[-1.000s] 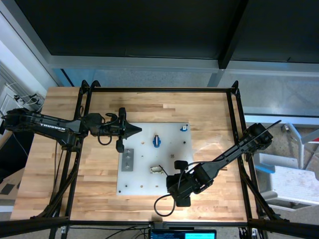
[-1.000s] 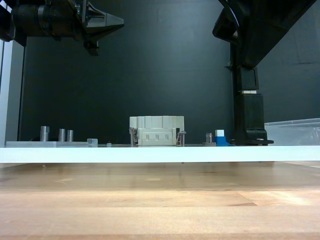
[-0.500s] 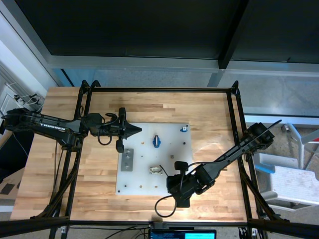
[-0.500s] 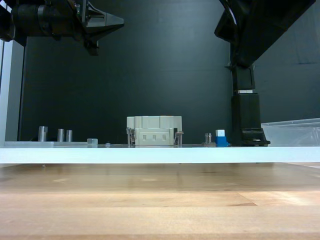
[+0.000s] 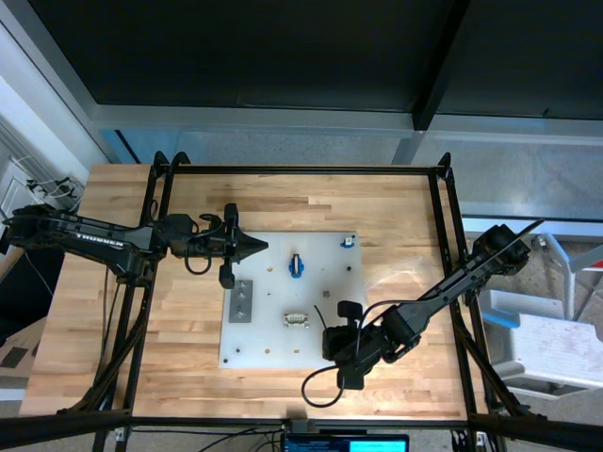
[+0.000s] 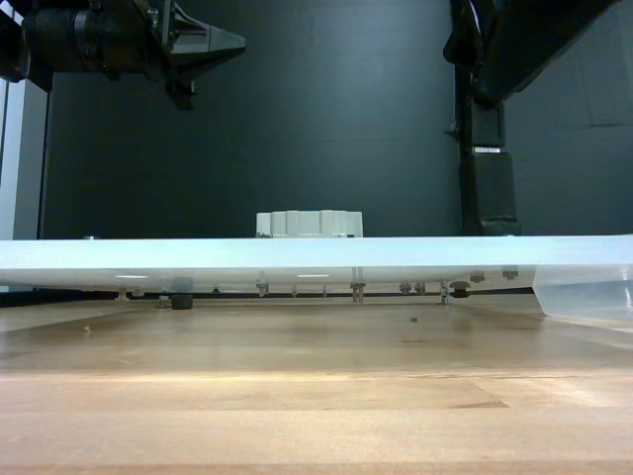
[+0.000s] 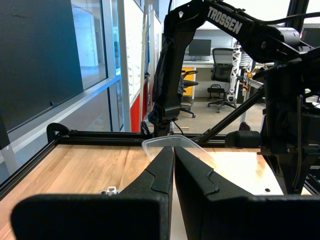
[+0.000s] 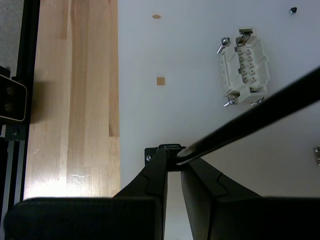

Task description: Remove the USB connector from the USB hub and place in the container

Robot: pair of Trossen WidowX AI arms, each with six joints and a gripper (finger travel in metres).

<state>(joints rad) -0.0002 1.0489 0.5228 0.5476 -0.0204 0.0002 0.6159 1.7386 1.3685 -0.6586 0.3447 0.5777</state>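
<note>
Right claw (image 8: 173,156), low and right of centre in the high view over the white board (image 5: 268,325), pinches the USB connector (image 8: 240,117) narrowly at its tips; the container (image 5: 396,281) sits just up-right of it. Left claw (image 5: 252,246), closed empty, hovers upper left of the board.

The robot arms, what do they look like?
Both are slim and black with chunky joints, and white TROSSEN lettering runs along them. The left pincer, above the white board's far left corner, tapers to a point. The right pincer, at the board's near edge, trails a looping black cable.
</note>
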